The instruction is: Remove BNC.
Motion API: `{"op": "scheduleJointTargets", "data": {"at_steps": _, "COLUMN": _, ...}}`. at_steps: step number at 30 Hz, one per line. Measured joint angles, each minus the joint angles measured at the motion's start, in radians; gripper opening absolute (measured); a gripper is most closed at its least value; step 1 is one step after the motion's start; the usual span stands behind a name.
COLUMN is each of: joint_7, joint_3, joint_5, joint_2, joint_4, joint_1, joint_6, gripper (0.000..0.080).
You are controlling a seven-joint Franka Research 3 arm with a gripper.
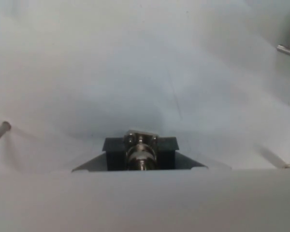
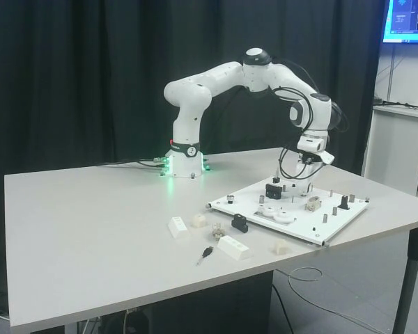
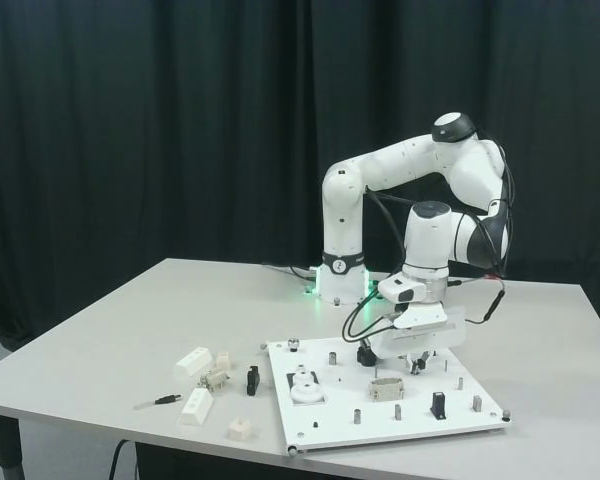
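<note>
In the wrist view a metal BNC connector [image 1: 141, 155] sits on a black mount [image 1: 115, 151] on the white board [image 1: 145, 72]. A white band across the near edge of that view hides its lower part. In both room views my gripper [image 2: 303, 182] [image 3: 417, 362] hangs low over the far middle of the white assembly board [image 2: 338, 221] [image 3: 420, 428], close beside a black fixture [image 2: 272, 189] [image 3: 365, 354]. The room views do not show what lies directly under the gripper.
Upright pegs and small fixtures stand on the board [image 2: 343, 202] [image 3: 438, 404]; two metal pins [image 1: 0, 131] [image 1: 285, 48] show in the wrist view. Loose white blocks [image 2: 232, 246] [image 3: 194, 362] and small parts lie on the grey table [image 2: 90, 223] beside the board.
</note>
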Motion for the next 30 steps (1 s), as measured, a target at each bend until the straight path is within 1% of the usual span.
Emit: {"op": "scheduleJointTargets", "data": {"at_steps": 30, "joint_7": -0.044, "joint_3": -0.003, "joint_5": 0.000, "joint_2": -0.001, "joint_4": -0.002, "joint_1": 0.003, "joint_6": 0.000, "gripper": 0.0124}}
